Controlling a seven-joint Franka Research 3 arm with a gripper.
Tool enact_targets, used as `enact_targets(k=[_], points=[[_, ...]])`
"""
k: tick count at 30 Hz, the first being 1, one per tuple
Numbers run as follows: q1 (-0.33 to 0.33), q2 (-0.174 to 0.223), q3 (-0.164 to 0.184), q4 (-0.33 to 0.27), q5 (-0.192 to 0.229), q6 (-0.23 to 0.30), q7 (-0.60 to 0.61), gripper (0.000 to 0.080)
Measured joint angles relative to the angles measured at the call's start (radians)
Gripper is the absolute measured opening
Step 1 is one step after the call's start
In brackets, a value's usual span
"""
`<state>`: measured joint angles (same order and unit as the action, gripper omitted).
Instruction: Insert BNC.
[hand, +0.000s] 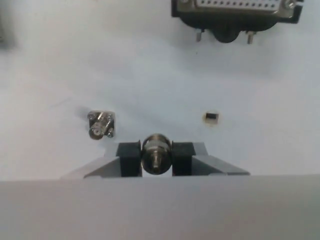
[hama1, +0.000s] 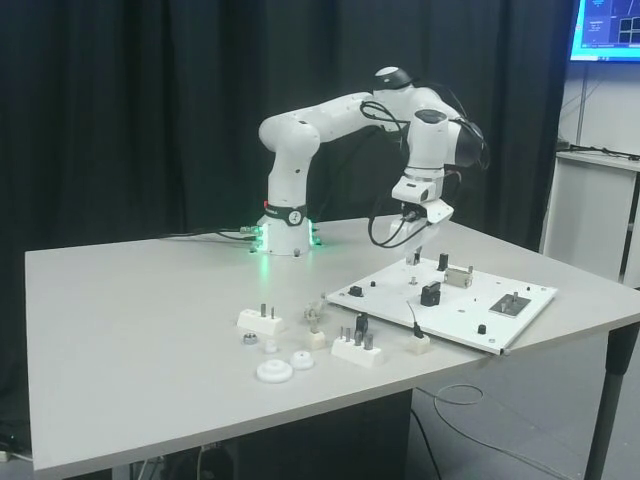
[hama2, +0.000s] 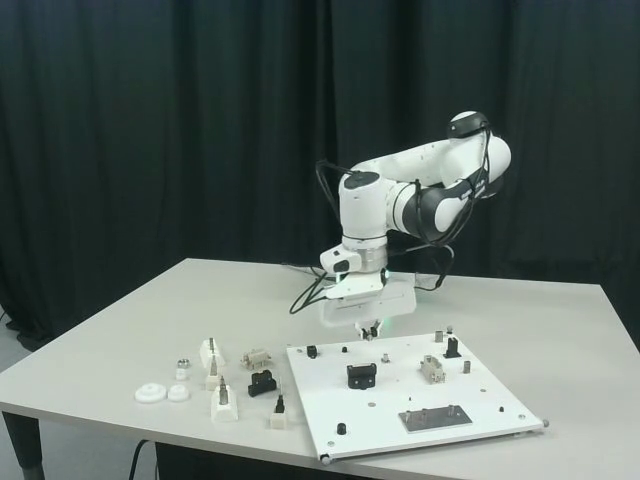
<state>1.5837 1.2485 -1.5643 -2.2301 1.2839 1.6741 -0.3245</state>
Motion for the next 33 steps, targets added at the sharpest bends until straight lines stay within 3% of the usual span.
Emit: enact_targets(k=[11, 22, 33], points=[[0.057, -0.001, 0.016, -0.036, 0.0, 0.033, 0.031, 0.0126], [0.097, -0.004, 0.058, -0.056, 0.011, 0.067, 0.051, 0.0126], [0.144, -0.006, 0.093, -0.095, 0.045, 0.127, 0.071, 0.0126]])
